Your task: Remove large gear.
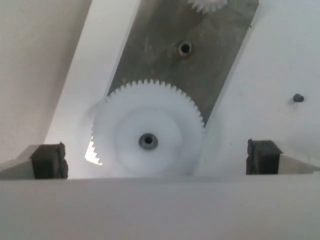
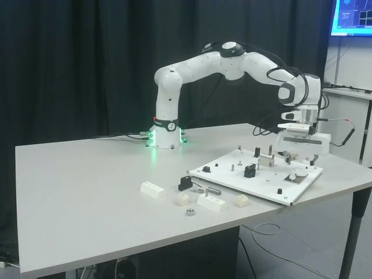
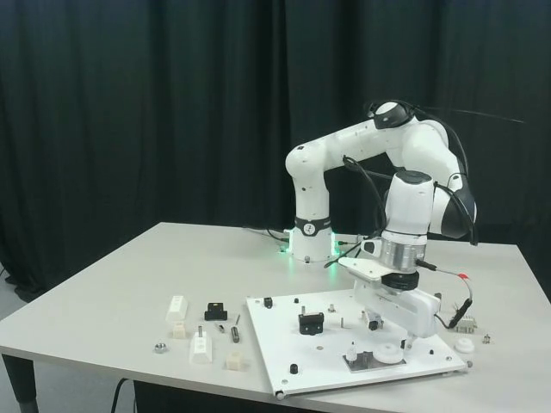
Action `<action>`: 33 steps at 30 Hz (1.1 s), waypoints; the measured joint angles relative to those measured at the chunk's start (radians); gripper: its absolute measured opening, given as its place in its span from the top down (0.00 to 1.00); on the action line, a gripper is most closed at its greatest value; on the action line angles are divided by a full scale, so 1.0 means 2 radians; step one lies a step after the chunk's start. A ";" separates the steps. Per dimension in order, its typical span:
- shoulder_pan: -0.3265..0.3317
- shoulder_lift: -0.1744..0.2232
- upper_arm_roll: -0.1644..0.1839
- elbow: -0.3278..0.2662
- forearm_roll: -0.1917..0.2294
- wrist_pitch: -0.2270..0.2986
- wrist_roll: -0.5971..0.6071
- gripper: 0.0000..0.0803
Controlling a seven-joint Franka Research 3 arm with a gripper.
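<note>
One large white toothed plastic gear (image 1: 148, 135) seated on grey metal plate (image 1: 187, 55) with a dark pin at its hub, at one end of the plate. Plate set into white rectangular assembly board (image 2: 224, 177), near the board's corner nearest the counter's edge in the second room view. Second, smaller white gear (image 1: 206, 5) just visible at the plate's far end; empty bore hole (image 1: 185, 48) between the two gears.

End effector (image 1: 156, 159) poised above the large gear, fingers spread wide, black pads (image 1: 49, 161) standing clear on either side of the gear, no contact, nothing held. Gear centred roughly between the pads in the wrist view.

White Franka arm (image 3: 405, 172) bolted at the far side of the grey counter (image 2: 87, 186), green light at its base, reaching forward and down over the board's end.

Several small black fixtures and pegs (image 2: 250, 171) standing on the board. Loose parts on the bare counter beside the board's edge: white blocks (image 2: 153, 189), a small black bracket (image 2: 185, 183), a grey metal nut (image 2: 189, 211). Another small white round part (image 3: 465, 345) on the counter just off the board's corner in the second room view.
</note>
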 joint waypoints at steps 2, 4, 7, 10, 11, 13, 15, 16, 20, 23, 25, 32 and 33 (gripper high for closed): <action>0.000 0.001 0.002 -0.001 0.002 0.001 0.002 0.00; -0.001 0.002 0.003 -0.002 0.003 0.002 0.004 0.00; -0.001 0.003 0.003 -0.002 0.003 0.004 0.004 0.00; -0.001 0.004 0.003 -0.002 0.003 0.006 0.004 0.00; -0.001 0.004 0.003 -0.002 0.003 0.007 0.004 0.00; -0.001 0.004 0.003 -0.001 0.004 0.009 0.004 0.00; -0.001 0.004 0.004 -0.001 0.006 0.011 0.004 0.00; -0.001 0.004 0.004 -0.001 0.006 0.011 0.004 0.00; -0.001 0.004 0.004 0.000 0.012 0.013 0.004 0.00; -0.002 0.005 0.005 0.000 0.017 0.013 0.004 0.00; -0.002 0.005 0.005 0.000 0.020 0.013 0.004 0.00; -0.006 0.005 0.009 0.003 0.030 0.013 0.004 0.00; -0.007 0.005 0.009 0.004 0.030 0.013 0.004 0.00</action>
